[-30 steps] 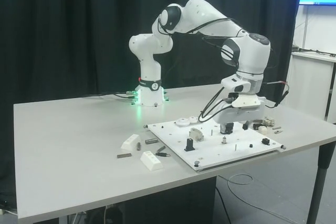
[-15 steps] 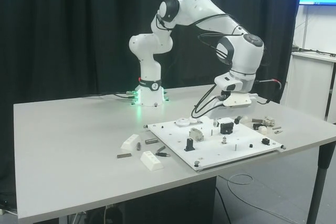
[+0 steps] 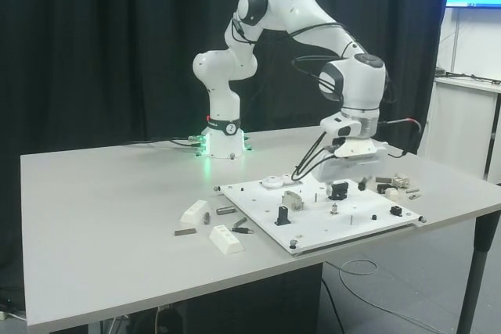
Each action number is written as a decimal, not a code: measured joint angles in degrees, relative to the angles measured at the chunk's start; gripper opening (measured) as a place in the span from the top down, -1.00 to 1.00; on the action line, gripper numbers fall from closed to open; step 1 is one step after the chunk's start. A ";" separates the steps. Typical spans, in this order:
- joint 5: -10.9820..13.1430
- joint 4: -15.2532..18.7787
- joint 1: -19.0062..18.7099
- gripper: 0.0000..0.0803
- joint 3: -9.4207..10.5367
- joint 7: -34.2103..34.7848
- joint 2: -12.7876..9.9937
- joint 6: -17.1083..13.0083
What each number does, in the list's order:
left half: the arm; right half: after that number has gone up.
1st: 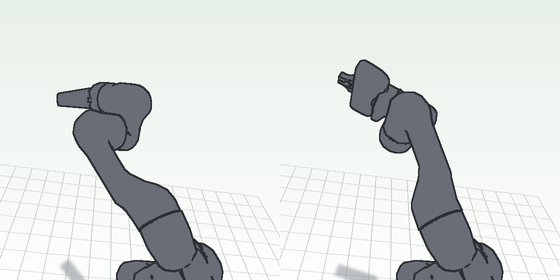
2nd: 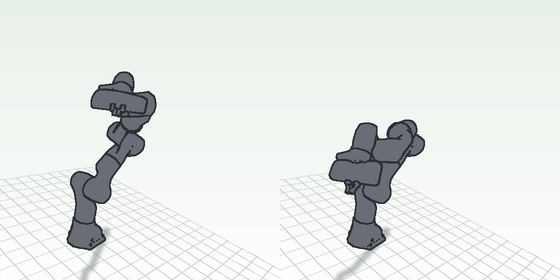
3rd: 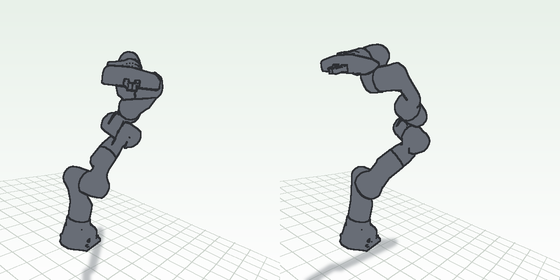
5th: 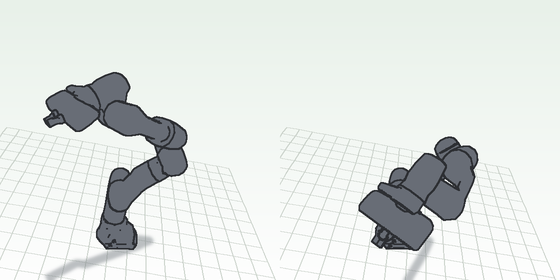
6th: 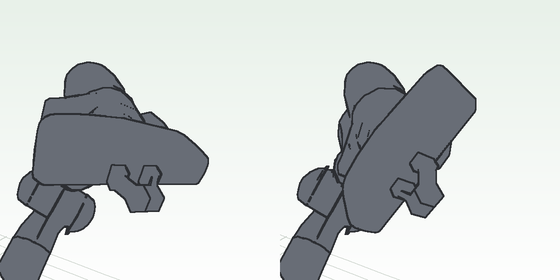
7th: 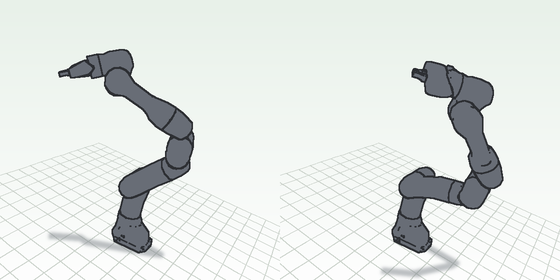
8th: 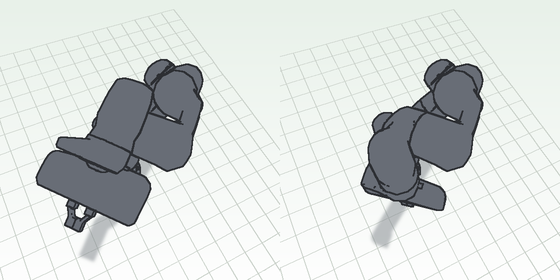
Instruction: Remove round peg 1.
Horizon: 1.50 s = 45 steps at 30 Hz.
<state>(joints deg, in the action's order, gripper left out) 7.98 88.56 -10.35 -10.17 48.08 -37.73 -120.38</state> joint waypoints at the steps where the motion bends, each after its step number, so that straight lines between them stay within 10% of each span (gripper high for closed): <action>1: 0.00 0.40 -0.09 -0.99 0.00 0.19 -0.02 -1.05; 22: 0.00 2.88 0.02 -0.99 -0.65 2.30 -1.33 -11.86; 45: 0.00 -3.05 0.50 -0.99 -0.81 3.54 -5.74 -9.14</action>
<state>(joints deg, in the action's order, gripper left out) 7.98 85.51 -9.85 -10.97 51.62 -43.47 -129.52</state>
